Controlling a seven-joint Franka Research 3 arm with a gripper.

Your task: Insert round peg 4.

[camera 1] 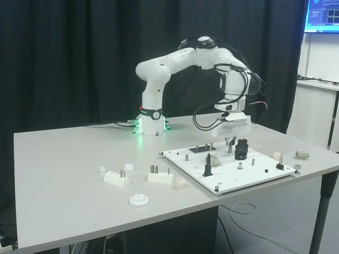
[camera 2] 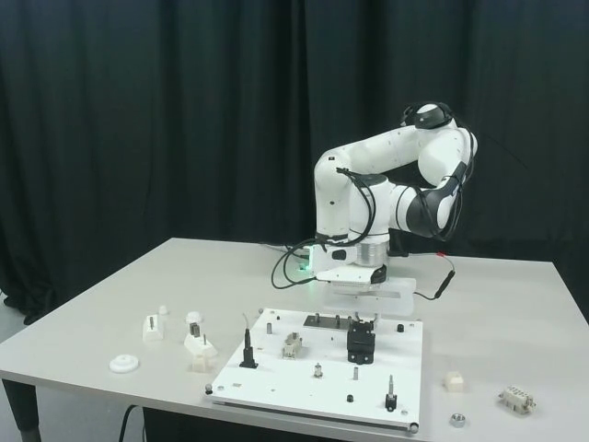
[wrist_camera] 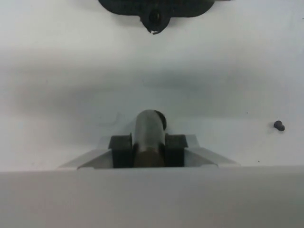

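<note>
Standing upright between the two black fingertip pads, the round peg [wrist_camera: 148, 135] is pinched by the gripper [wrist_camera: 148, 151] on both of its sides. The fingers [wrist_camera: 121, 151] are only as far apart as the peg is thick, and each pad touches it. The lower end of the peg points down at the white board [wrist_camera: 71, 71]; I cannot tell if it touches the board or stays a little above it. A dark shadow of the peg lies just beside its tip on the board.

In the wrist view a black part [wrist_camera: 156, 10] is on the board, well apart from the peg, and a small black screw head [wrist_camera: 279, 126] sits off to one side.

In the first room view the gripper [camera 1: 231, 138] hangs low over the far side of the white board [camera 1: 180, 154], near a black block [camera 1: 241, 150] and a black upright connector [camera 1: 208, 165]. The arm [camera 1: 159, 69] rises from its base, bends over at the elbow and comes down so that the wrist points straight to the board. Green light shines at the base [camera 1: 150, 124].

On the grey table [camera 1: 58, 169] beside the board there are small white holders [camera 1: 116, 177] and a white disc [camera 1: 139, 200]. On the other side lies a small connector [camera 1: 302, 154].
</note>
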